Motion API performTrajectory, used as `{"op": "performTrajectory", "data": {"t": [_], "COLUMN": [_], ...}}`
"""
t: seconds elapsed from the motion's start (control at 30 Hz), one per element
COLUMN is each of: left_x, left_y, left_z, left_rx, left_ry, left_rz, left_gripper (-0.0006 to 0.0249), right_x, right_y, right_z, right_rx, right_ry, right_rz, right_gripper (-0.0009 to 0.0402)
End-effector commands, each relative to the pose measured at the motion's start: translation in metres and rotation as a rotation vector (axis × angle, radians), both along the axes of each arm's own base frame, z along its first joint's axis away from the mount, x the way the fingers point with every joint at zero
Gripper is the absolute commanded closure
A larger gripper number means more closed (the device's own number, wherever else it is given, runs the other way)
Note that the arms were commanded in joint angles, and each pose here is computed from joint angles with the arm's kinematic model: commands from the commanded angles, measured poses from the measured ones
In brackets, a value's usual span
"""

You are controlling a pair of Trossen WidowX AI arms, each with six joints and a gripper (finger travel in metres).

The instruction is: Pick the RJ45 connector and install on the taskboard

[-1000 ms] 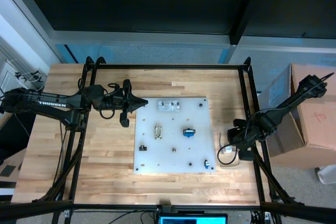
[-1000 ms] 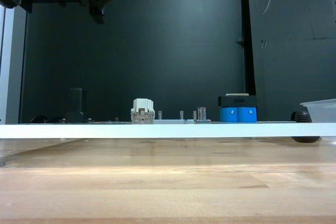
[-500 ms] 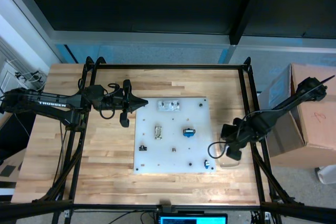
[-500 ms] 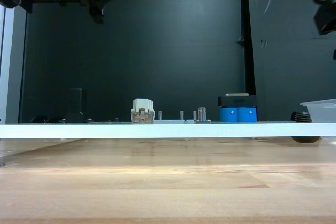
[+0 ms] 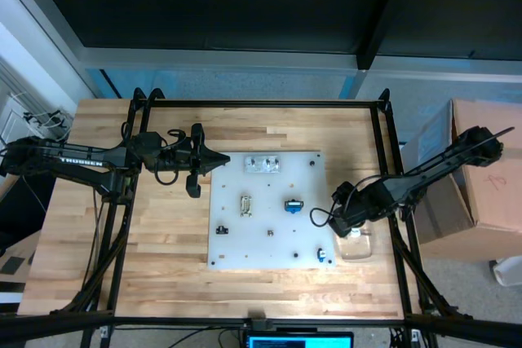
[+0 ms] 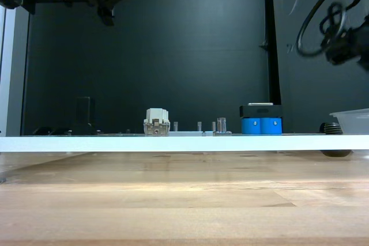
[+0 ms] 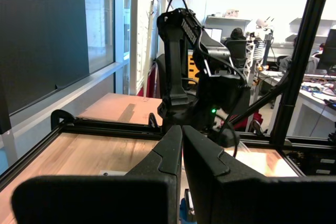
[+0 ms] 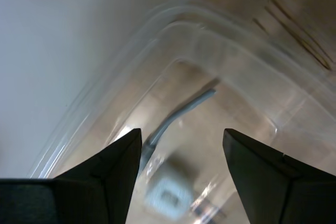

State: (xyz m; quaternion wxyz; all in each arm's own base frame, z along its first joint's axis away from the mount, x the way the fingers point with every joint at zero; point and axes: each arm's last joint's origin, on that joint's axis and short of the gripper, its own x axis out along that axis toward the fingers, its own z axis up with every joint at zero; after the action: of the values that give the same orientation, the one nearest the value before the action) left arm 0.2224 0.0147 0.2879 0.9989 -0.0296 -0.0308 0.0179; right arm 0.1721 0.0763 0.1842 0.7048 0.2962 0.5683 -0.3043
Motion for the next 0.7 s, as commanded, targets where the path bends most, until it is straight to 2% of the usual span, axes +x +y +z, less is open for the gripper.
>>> {"op": "performTrajectory", "data": {"t": [0.03,0.43,0.7], "left_x": [0.000,0.000,0.000], "left_y": [0.000,0.000,0.000], "left_z": [0.000,0.000,0.000], "left_rx": [0.000,0.000,0.000], "left_ry": [0.001,0.002,0.002], "left_rz": [0.000,0.000,0.000], "left_gripper": [0.0242,0.0242,0.0242], "right_x": [0.005,0.013,0.016], "right_y": [-0.002,-0.005,-0.004], "right_z": [-0.007,-0.031,-0.042], "right_rx": [-0.010,-0.014,-0.008], "right_ry": [0.007,0.026,0.028], "right_rz": [-0.046,-0.129,-0.142], "right_gripper": [0.0171,0.0202,0.0205]}}
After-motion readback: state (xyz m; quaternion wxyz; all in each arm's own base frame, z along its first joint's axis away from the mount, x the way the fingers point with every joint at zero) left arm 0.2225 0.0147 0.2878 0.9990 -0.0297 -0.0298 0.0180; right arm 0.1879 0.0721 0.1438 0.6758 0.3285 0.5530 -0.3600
